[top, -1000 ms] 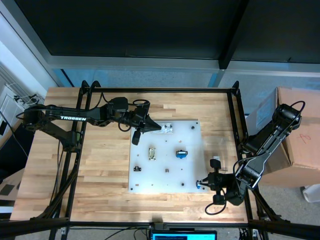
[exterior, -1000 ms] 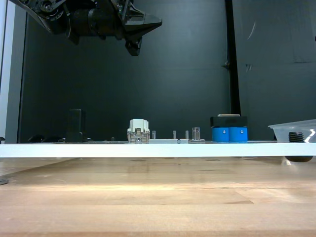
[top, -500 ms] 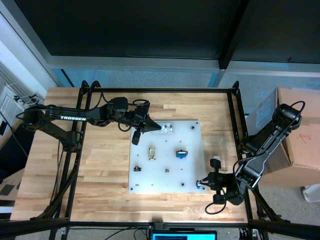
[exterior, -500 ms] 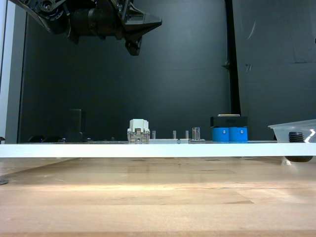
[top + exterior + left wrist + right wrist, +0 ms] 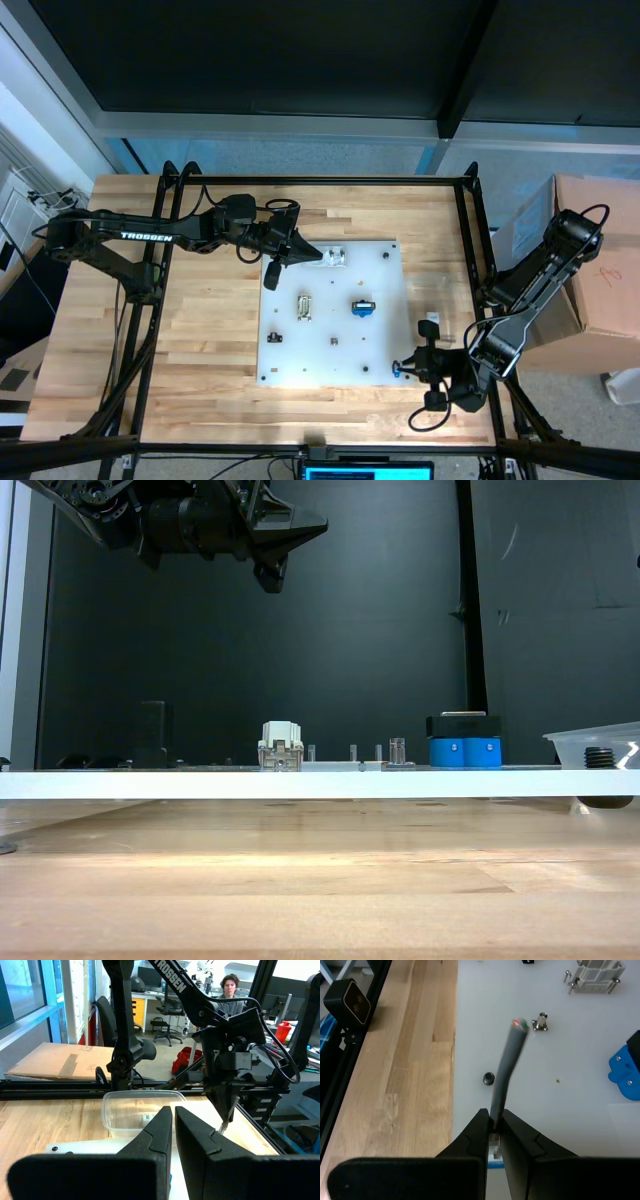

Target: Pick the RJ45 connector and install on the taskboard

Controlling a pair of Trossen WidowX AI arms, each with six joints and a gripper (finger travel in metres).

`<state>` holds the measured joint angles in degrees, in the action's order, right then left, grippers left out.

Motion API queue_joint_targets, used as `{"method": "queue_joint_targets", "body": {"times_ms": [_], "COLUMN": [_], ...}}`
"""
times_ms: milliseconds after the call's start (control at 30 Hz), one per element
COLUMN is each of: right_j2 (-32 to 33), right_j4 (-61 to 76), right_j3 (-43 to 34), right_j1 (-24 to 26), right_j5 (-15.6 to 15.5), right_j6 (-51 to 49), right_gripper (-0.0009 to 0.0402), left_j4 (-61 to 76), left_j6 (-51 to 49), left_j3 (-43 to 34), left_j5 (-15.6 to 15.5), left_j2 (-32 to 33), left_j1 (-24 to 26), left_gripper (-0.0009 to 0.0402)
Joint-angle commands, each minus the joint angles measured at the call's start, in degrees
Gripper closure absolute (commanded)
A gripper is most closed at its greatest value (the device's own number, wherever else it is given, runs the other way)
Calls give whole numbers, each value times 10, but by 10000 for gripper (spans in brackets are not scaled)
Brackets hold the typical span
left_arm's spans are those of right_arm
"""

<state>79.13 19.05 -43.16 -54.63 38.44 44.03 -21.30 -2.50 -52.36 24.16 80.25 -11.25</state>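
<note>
The RJ45 connector (image 5: 494, 1141) is a clear plug with a short grey cable stub (image 5: 508, 1067). My right gripper (image 5: 492, 1116) is shut on it, the stub pointing up and away over the white taskboard (image 5: 570, 1075). In the high view the right gripper (image 5: 400, 369) hovers at the near right corner of the taskboard (image 5: 330, 360). A blue piece (image 5: 492, 1164) shows just under the plug; I cannot tell whether they touch. My left gripper (image 5: 312, 254) hangs high over the board's far left part, its jaws shut on nothing (image 5: 173, 1110).
A clear plastic tub (image 5: 142, 1110) sits on the board just ahead of the left gripper. A white multi-pin connector (image 5: 303, 306), a blue mount (image 5: 362, 308) and small studs stand on the board. A black frame rail (image 5: 478, 250) runs along the right side.
</note>
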Motion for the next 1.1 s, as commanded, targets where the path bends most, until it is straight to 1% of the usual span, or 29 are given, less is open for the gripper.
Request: {"method": "queue_joint_targets", "body": {"times_ms": [33,333,800,1100], "right_j2": [2,-5,-10,-10], "right_j4": [6,12,17,19], "right_j3": [1,1,1,3], "right_j1": [0,1,-2,-4], "right_j5": [-2,6,3,-5], "right_j6": [-2,-10,-8,-10], "right_gripper": [394,394,394,394], "left_j4": [0,0,0,0], "left_j6": [0,0,0,0], "left_j3": [0,0,0,0], "left_j5": [0,0,0,0], "left_j2": [0,0,0,0], "left_j1": [0,0,0,0], "left_gripper": [386,386,386,386]}}
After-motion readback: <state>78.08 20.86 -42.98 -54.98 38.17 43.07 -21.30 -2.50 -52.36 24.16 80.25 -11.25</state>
